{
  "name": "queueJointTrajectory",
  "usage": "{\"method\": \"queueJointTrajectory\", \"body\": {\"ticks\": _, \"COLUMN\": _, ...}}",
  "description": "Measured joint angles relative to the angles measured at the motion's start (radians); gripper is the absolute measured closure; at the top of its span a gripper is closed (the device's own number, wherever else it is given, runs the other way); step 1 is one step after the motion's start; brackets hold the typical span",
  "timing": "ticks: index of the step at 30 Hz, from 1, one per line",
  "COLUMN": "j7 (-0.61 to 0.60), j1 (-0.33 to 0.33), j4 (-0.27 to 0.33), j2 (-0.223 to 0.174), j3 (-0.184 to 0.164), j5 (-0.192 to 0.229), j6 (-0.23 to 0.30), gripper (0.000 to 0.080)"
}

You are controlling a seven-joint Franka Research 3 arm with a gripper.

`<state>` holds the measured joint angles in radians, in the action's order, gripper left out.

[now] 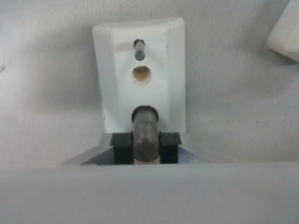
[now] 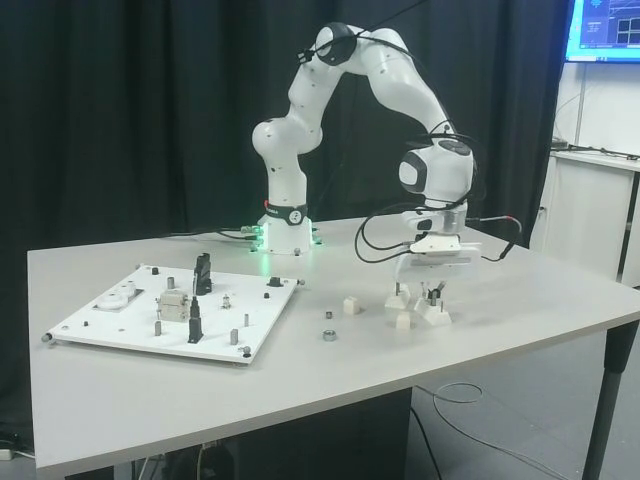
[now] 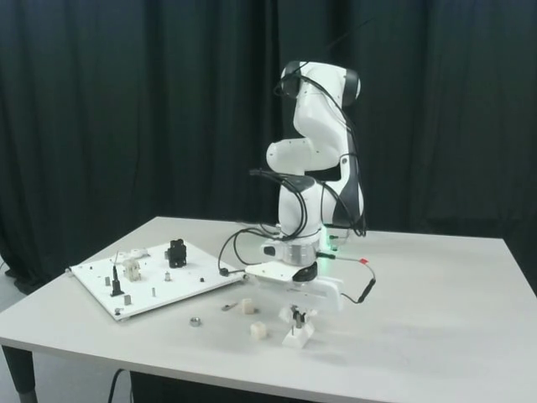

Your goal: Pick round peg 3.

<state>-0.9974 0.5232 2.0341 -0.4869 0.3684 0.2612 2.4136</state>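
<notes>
Gripper [image 1: 145, 148] clamps thick grey round peg [image 1: 145, 135] upright in white holder [image 1: 140, 74].

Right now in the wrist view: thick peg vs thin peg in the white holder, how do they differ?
The thick peg is far wider than the thin peg. The thick peg sits between the gripper fingers; the thin peg stands free. They occupy opposite end holes of the white holder, with an unfilled hole between. Both are grey and round.

The tool [image 1: 145, 148] grips the thick peg [image 1: 145, 133] standing in the peg block [image 1: 121, 79] on the table [image 2: 500, 330].
</notes>
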Motion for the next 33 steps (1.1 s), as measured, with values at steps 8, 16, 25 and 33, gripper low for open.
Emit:
{"method": "queueJointTrajectory", "body": {"ticks": 8, "j7": 0.000, "j1": -0.004, "j4": 0.004, "j2": 0.025, "j3": 0.000, "j5": 0.000, "j6": -0.031, "gripper": 0.0687}}
{"method": "queueJointTrajectory", "body": {"ticks": 16, "j7": 0.000, "j1": -0.004, "j4": 0.006, "j2": 0.054, "j3": 0.003, "j5": 0.000, "j6": -0.058, "gripper": 0.0689}}
{"method": "queueJointTrajectory", "body": {"ticks": 25, "j7": 0.000, "j1": -0.004, "j4": 0.006, "j2": 0.085, "j3": 0.006, "j5": -0.011, "j6": -0.077, "gripper": 0.0689}}
{"method": "queueJointTrajectory", "body": {"ticks": 33, "j7": 0.000, "j1": -0.004, "j4": 0.006, "j2": 0.109, "j3": 0.011, "j5": -0.025, "j6": -0.092, "gripper": 0.0689}}
